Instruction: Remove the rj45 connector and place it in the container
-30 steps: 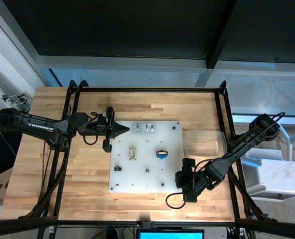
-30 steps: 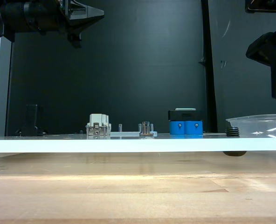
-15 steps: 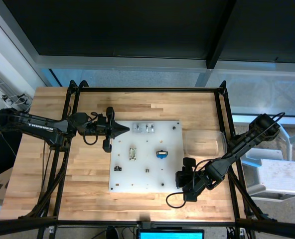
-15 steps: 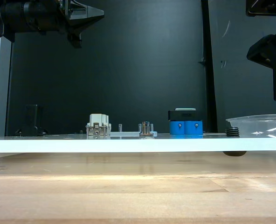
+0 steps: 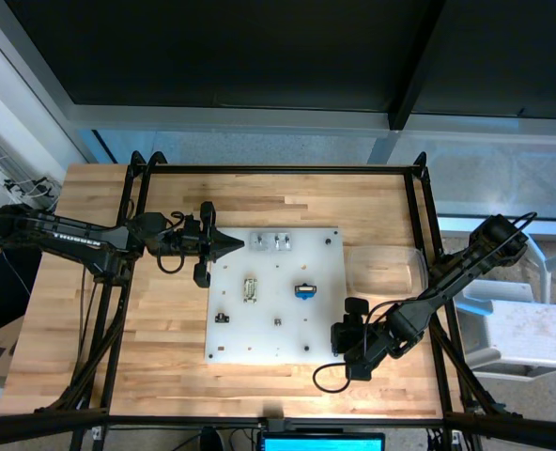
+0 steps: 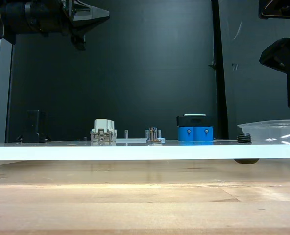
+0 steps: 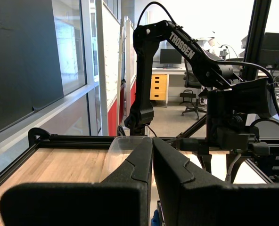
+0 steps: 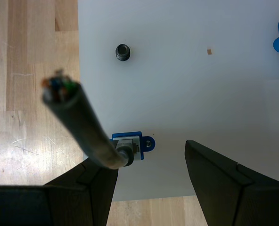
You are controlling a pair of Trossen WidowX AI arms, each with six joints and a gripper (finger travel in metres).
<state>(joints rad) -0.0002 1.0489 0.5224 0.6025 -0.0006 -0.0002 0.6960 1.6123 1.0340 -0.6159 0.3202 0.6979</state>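
The rj45 connector (image 8: 127,147) sat seated in a small blue holder (image 8: 148,142) near the 5 o'clock corner of the white board (image 5: 259,324), with its grey cable stub (image 8: 85,120) rising free. The right gripper (image 8: 151,165) hung well above it, fingers wide apart and holding nothing. The clear container (image 5: 383,271) lay just beside the board at 2 o'clock. The left gripper (image 5: 231,243) was poised high over the board's 10 o'clock edge, fingers pressed together on nothing
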